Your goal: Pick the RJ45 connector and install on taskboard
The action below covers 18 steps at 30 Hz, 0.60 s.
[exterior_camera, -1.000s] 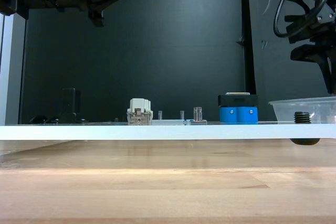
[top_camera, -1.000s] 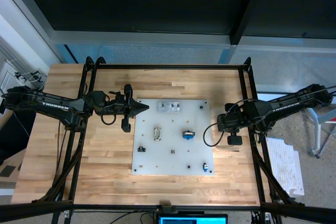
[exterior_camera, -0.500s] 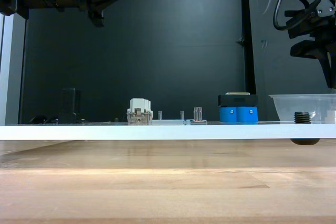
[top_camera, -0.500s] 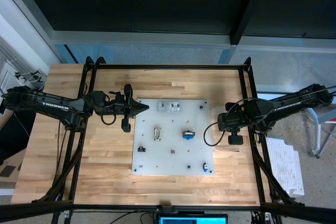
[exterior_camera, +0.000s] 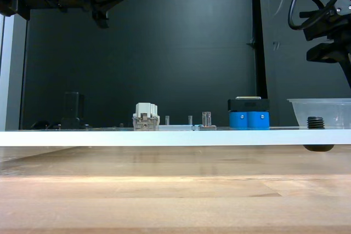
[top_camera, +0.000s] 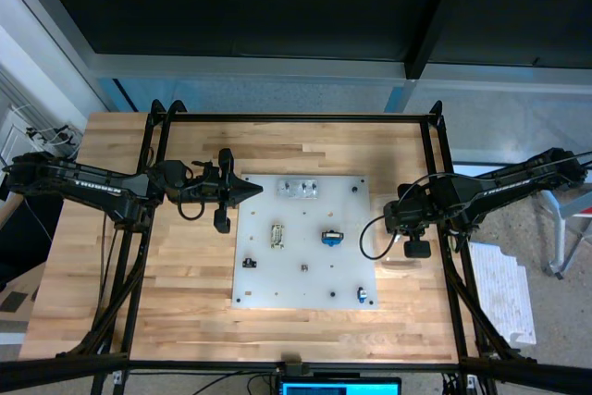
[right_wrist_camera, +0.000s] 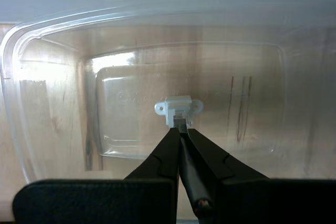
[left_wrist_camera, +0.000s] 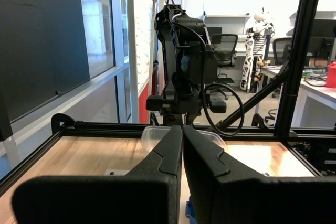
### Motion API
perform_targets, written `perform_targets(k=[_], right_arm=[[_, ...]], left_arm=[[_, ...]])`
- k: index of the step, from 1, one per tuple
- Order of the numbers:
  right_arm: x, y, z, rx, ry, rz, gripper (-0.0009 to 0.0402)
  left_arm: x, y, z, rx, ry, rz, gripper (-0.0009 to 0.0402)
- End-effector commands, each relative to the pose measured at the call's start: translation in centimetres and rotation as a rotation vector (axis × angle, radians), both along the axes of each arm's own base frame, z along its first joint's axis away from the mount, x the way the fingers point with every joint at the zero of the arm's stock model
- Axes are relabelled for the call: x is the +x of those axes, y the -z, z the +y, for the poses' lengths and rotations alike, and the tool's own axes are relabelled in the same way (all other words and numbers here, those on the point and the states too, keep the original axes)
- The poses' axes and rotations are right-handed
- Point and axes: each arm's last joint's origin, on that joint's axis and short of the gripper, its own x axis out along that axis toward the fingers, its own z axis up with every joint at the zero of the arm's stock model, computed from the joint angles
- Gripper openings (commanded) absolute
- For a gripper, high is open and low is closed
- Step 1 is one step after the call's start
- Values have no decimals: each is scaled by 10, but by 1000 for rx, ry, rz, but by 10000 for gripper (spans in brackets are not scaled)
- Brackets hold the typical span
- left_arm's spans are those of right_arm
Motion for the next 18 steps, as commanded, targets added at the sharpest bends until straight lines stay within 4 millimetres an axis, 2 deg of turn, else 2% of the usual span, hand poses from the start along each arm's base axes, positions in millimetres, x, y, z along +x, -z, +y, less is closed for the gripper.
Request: perform_targets(k=[1,7,18], right_arm=[[1,0,-2,-5,-10,-2,0],[1,2,-9,-105,74,-19,0],[0,1,-2,-53,95,-16,0]], left_arm=[[0,0,0,0,0,0,0],[0,0,0,0,0,0,0],[0,0,0,0,0,0,0]])
